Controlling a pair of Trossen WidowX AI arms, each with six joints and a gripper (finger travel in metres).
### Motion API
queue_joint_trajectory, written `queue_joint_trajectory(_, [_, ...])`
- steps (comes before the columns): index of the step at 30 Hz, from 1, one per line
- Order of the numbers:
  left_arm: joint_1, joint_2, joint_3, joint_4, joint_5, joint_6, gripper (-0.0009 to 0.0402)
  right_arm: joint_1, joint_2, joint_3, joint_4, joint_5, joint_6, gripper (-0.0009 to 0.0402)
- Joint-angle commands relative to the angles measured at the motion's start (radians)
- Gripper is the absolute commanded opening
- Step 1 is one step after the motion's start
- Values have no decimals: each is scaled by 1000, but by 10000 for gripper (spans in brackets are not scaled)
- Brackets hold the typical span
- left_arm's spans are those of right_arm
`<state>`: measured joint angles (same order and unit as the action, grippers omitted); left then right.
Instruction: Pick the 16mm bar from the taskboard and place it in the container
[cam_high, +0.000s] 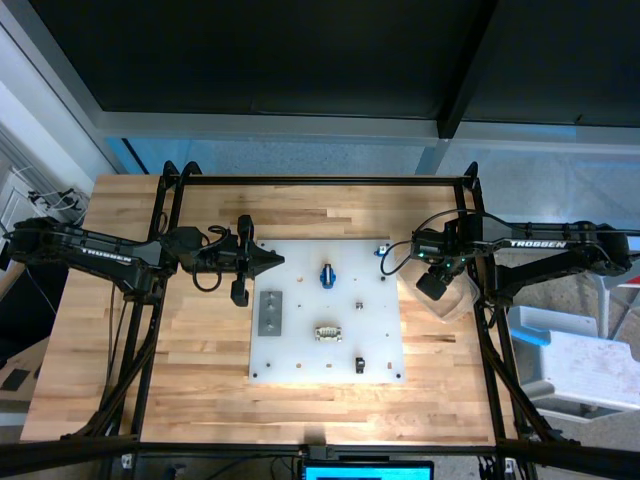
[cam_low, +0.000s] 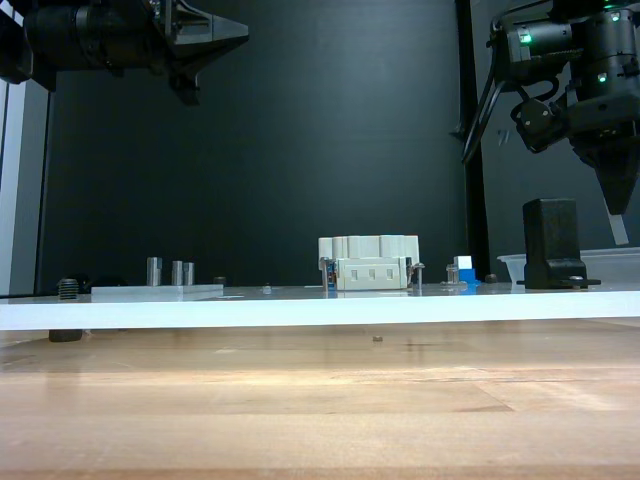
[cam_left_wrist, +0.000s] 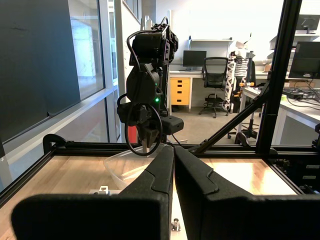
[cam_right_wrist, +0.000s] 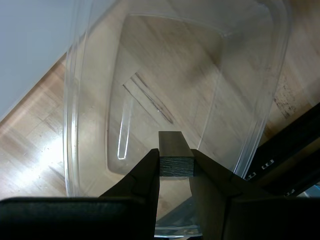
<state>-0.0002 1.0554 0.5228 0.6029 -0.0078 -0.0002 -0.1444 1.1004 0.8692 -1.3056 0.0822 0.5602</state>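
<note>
Nearest the right wrist camera, the right jaws are clamped on the 16mm bar (cam_right_wrist: 176, 155), one on each side of its dark end, with the open container (cam_right_wrist: 95, 100) directly beyond them on the wooden surface (cam_right_wrist: 30, 150). In the left wrist view the left jaws are pressed together with nothing between them, and past their tips the right arm (cam_left_wrist: 147, 75) hangs over the container (cam_left_wrist: 125, 167). From the high view the left jaws sit over the taskboard (cam_high: 300, 350) at its far left edge, above the grey block (cam_high: 270, 312); the container (cam_high: 450, 300) lies under the right jaws, just beside the board. In the low view the bar (cam_low: 620, 228) points down from the right jaws over the container (cam_low: 610, 262).
</note>
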Motion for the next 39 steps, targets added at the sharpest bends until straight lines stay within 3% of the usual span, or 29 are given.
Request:
queue_joint_trajectory(1, [0, 0, 0, 0, 0, 0, 0, 0, 1, -1, 0, 0, -16, 29])
queue_joint_trajectory(20, [0, 0, 0, 0, 0, 0, 0, 0, 1, -1, 8, 4, -14, 215])
queue_joint_trajectory(39, [0, 0, 0, 0, 0, 0, 0, 0, 1, -1, 8, 3, -15, 232])
